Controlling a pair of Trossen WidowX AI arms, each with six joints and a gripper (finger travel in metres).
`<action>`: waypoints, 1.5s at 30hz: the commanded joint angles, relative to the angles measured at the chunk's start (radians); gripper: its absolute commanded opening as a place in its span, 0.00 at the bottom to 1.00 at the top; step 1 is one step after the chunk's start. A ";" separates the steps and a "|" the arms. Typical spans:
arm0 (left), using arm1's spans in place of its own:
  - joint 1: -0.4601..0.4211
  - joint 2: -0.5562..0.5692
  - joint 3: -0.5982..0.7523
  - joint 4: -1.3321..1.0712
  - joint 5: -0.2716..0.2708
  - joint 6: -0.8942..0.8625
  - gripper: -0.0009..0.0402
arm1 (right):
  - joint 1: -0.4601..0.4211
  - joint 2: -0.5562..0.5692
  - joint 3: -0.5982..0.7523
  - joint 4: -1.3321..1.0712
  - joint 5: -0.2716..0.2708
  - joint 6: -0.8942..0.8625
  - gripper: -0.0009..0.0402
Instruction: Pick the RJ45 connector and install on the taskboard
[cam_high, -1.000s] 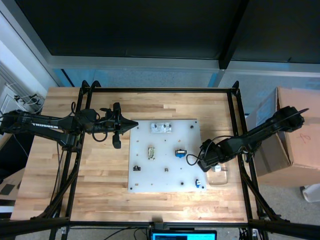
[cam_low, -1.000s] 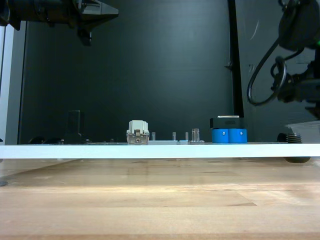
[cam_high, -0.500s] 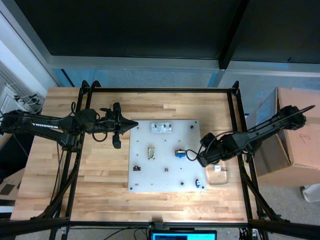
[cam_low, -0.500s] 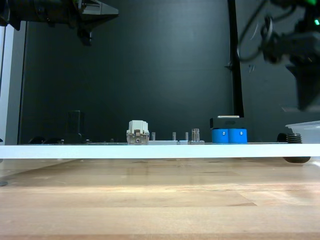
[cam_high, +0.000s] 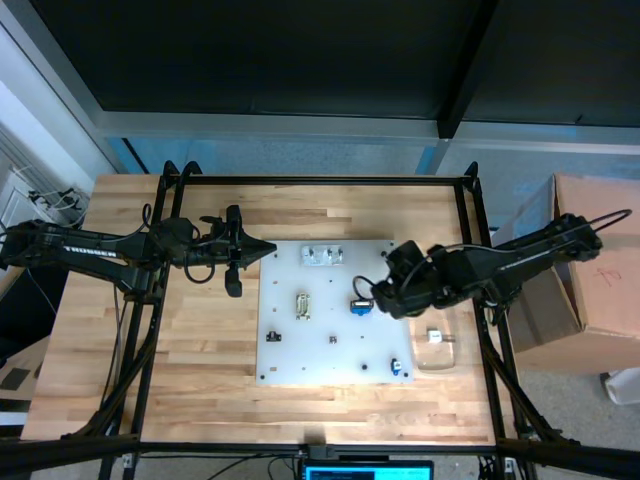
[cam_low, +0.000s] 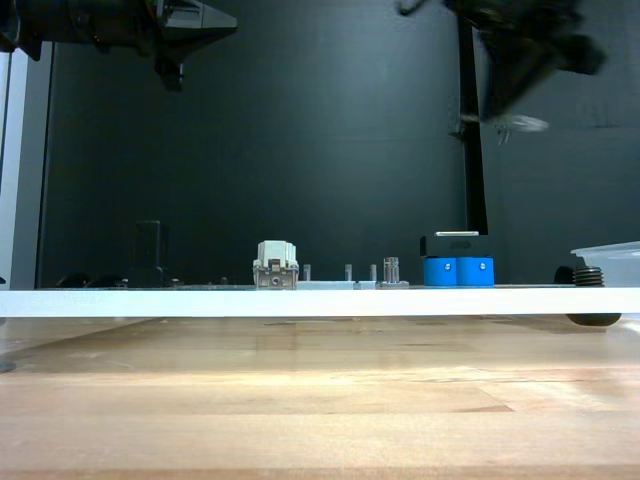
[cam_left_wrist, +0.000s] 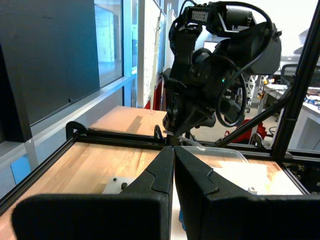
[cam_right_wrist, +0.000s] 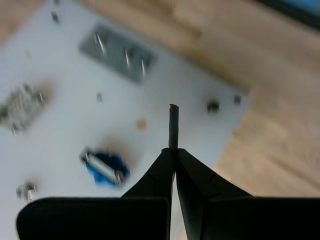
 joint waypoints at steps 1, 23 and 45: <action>0.000 0.000 0.000 0.025 0.001 -0.015 0.02 | -0.023 0.062 0.106 -0.006 0.102 -0.011 0.02; -0.006 0.332 0.131 0.019 -0.150 -0.407 0.53 | -0.153 0.373 0.682 0.004 0.327 -0.256 0.02; -0.006 0.478 0.307 0.034 -0.155 -0.473 0.53 | -0.155 0.406 0.688 0.016 0.375 -0.251 0.02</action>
